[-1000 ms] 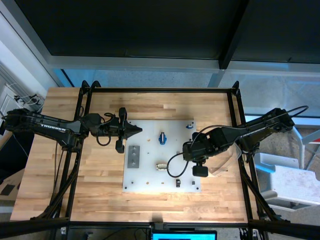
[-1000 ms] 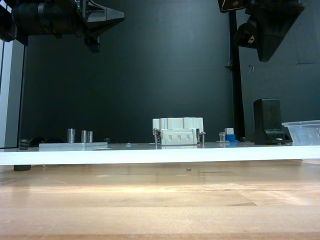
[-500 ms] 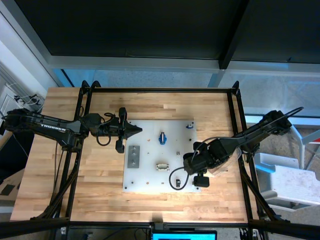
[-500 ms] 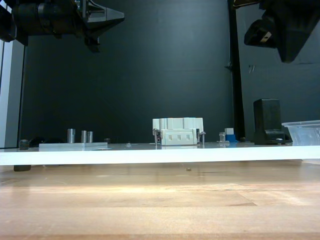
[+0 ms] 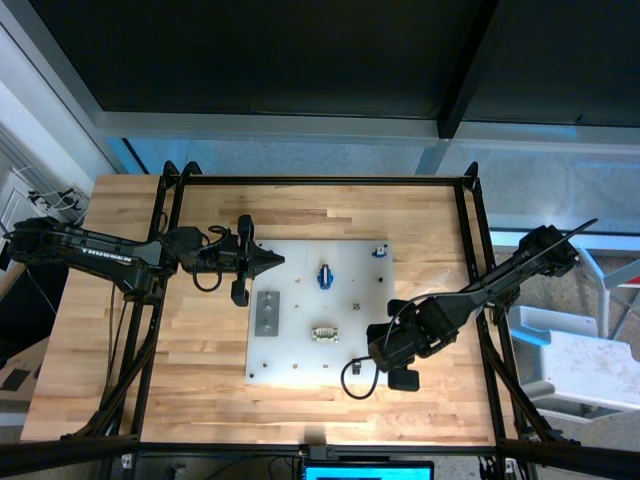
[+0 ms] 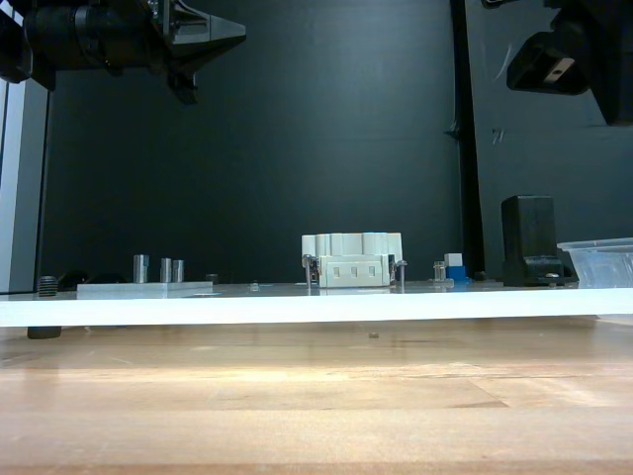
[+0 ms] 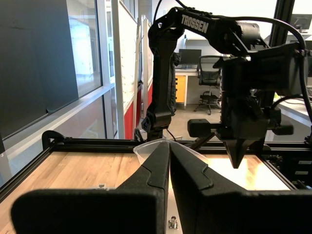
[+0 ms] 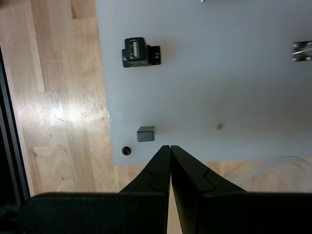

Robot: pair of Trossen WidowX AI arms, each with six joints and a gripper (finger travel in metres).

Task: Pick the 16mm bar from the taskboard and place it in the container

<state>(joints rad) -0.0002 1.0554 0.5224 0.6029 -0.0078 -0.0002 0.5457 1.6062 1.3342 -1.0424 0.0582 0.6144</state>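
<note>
My right gripper [image 8: 170, 146] has slid nearer, over the 16mm bar [image 8: 146, 133] at the taskboard [image 5: 300, 370] corner, ready to grab; my left gripper [image 5: 275, 259] waits far left; both jaws together.

The left arm [image 5: 100, 255] and right arm [image 5: 505, 282] are matte black, built of slim boxy links, each bearing white TROSSEN lettering [image 7: 197, 22]. A black cable [image 5: 352, 372] loops beside each wrist. The left gripper [image 5: 276, 259], above the taskboard's [image 5: 300, 352] far left corner, and the right gripper [image 8: 170, 147], over its near right corner, have tapered black fingers pressed together.
</note>
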